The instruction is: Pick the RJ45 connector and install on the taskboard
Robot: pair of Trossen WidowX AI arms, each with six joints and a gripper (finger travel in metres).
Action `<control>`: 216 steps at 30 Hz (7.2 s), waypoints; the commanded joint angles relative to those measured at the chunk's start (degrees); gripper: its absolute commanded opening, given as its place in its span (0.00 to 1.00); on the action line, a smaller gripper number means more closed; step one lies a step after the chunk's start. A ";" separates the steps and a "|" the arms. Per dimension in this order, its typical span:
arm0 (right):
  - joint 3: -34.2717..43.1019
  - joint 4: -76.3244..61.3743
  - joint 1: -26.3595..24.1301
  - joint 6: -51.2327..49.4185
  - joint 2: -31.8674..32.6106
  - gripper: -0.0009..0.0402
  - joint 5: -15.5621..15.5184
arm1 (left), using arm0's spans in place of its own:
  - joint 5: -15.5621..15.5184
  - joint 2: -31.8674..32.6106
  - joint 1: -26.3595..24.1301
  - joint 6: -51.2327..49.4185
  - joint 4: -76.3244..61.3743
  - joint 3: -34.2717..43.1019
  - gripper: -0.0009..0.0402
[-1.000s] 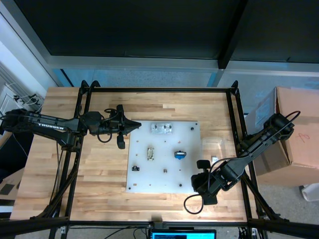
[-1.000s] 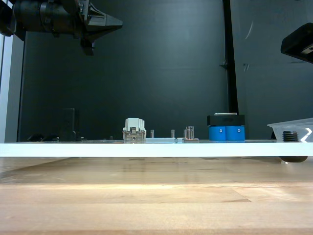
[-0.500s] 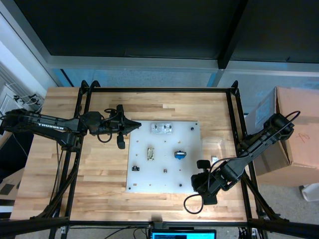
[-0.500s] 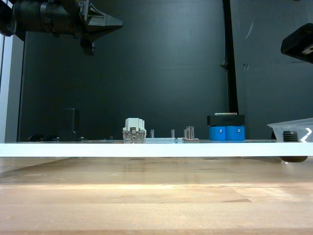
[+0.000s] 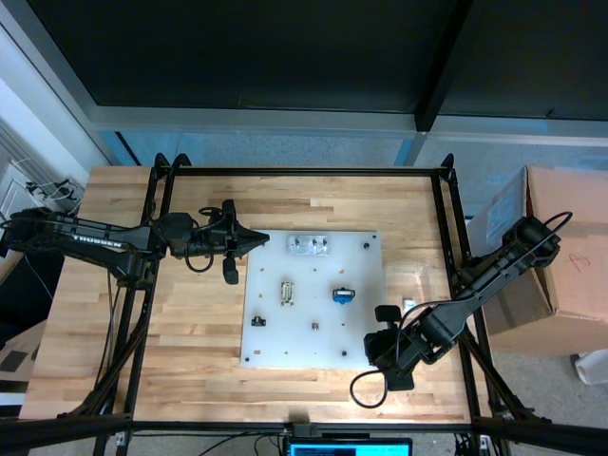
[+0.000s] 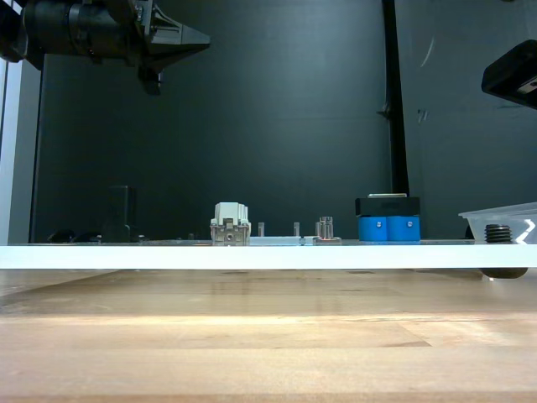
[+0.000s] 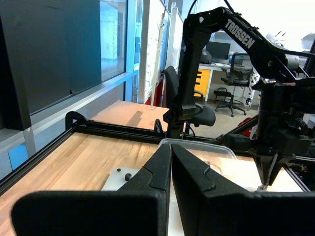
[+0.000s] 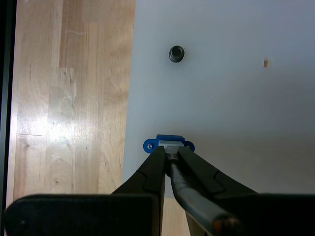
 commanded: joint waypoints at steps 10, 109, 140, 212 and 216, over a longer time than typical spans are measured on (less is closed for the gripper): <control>-0.20 0.37 0.00 0.02 0.46 0.02 0.09 | 0.00 0.02 0.02 0.00 0.00 0.02 0.02; 3.26 2.03 -0.98 -2.05 0.98 0.02 1.90 | 0.00 0.02 0.00 0.00 0.00 0.02 0.02; 5.29 -4.70 -0.87 -0.59 -6.12 0.41 -0.28 | 0.00 0.00 0.02 0.00 0.00 0.02 0.02; -32.76 65.20 -47.10 -33.11 -43.58 0.02 -11.58 | 0.00 0.00 0.02 0.00 0.00 0.02 0.02; -32.76 65.18 -47.10 -33.11 -43.58 0.02 -11.58 | 0.00 0.02 0.00 0.00 0.00 0.02 0.02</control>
